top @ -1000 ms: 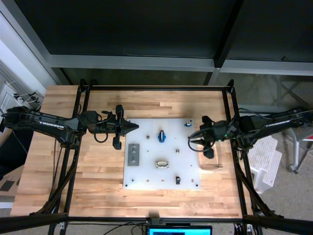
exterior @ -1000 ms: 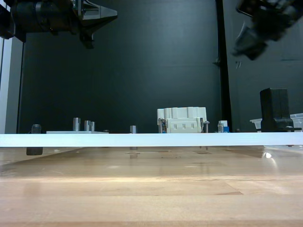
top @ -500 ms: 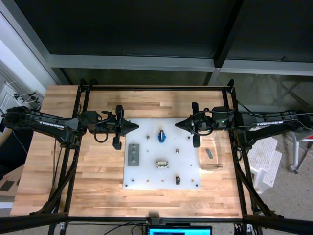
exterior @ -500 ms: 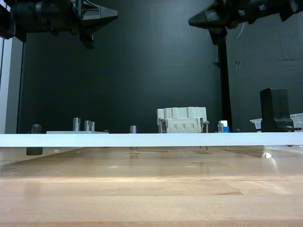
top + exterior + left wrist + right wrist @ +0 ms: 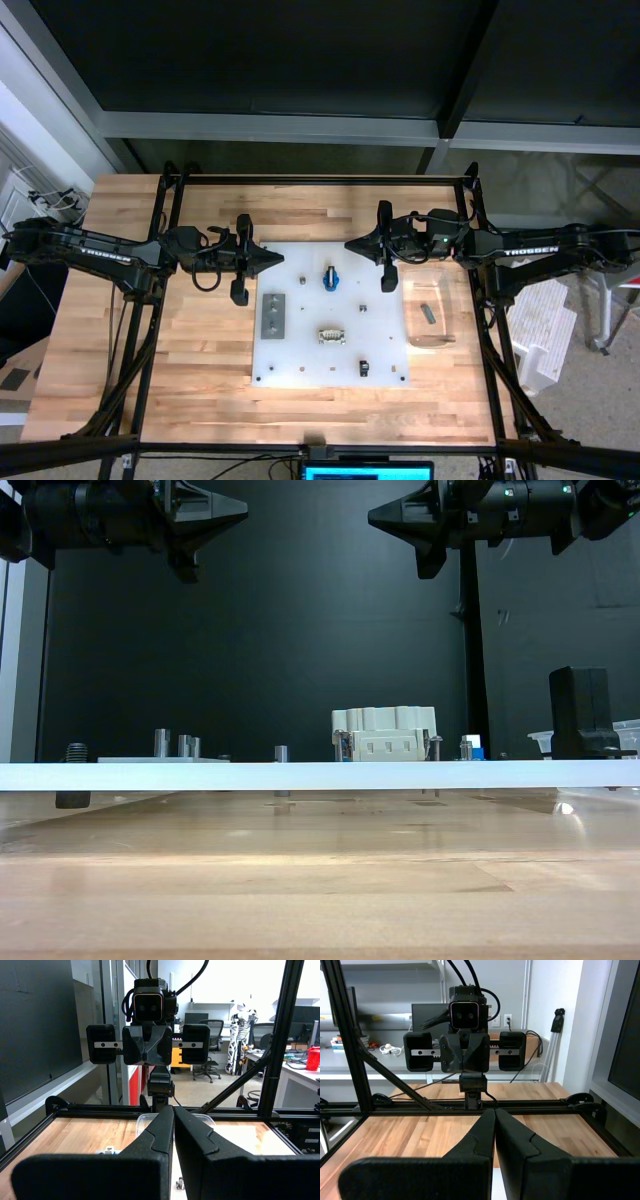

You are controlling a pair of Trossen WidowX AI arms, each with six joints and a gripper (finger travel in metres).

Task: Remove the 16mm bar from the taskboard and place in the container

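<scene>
L gripper (image 5: 279, 258) hangs high over the taskboard (image 5: 300, 352), at its far-left corner, tip pointing inward across the board. Wrist view shows its fingers (image 5: 160, 1132) pressed flat together w/ nothing btwn them.

On the taskboard, left to right:
- Grey block w/ two holes (image 5: 273, 315) sits just inside the left edge.
- Blue knob (image 5: 331, 278) is toward the far edge, approx mid-width.
- Beige connector (image 5: 332, 336) is near the board's centre.
- Small black upright part (image 5: 365, 368) stands by the near edge, right of centre.

R gripper (image 5: 352, 245) is above the taskboard's far edge, just right of the knob, tip facing the L gripper. Low view puts it well clear of the board surface. Its fingers (image 5: 481, 1135) are closed flush against each other, holding nothing.

Container (image 5: 431, 342) sits on the wood table (image 5: 200, 380), just off the taskboard's right edge. The 16mm bar (image 5: 428, 312) lies inside it at a slight slant, off the taskboard and apart from both grippers.
</scene>
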